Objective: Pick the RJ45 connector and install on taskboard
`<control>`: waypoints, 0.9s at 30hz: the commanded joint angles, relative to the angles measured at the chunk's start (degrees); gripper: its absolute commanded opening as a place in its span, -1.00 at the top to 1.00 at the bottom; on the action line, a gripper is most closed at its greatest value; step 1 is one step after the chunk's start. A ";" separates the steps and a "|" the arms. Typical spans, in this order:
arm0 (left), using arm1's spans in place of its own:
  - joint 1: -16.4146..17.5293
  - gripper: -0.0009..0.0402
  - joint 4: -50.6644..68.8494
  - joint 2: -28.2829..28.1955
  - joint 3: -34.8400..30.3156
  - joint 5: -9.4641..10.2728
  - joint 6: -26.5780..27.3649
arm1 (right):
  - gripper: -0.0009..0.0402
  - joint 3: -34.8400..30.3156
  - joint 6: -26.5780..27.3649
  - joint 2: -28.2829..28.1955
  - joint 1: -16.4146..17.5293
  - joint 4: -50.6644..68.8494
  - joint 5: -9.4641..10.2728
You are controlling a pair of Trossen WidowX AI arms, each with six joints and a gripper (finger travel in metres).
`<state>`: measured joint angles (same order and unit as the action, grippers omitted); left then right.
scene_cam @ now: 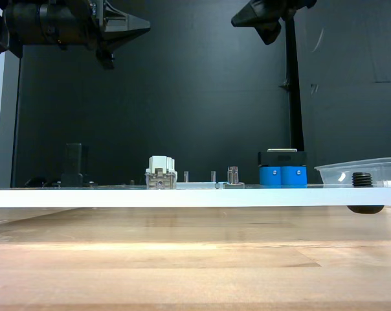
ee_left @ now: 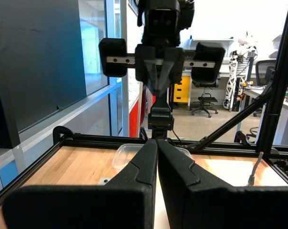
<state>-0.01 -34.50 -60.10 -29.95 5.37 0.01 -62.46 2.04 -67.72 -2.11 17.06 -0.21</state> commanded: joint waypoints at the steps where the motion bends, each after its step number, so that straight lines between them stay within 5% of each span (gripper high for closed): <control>1: 0.02 0.96 -0.02 -0.02 0.00 0.00 0.00 | 0.96 3.13 -0.31 0.94 -0.04 -5.66 -0.11; 27: 0.00 0.96 -0.02 -0.02 0.00 -0.02 0.00 | 0.96 20.79 -4.70 2.80 -0.81 -38.47 -0.17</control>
<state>-0.01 -34.50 -60.10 -29.95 5.37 0.01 -42.11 -2.52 -64.86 -2.92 -20.71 -0.38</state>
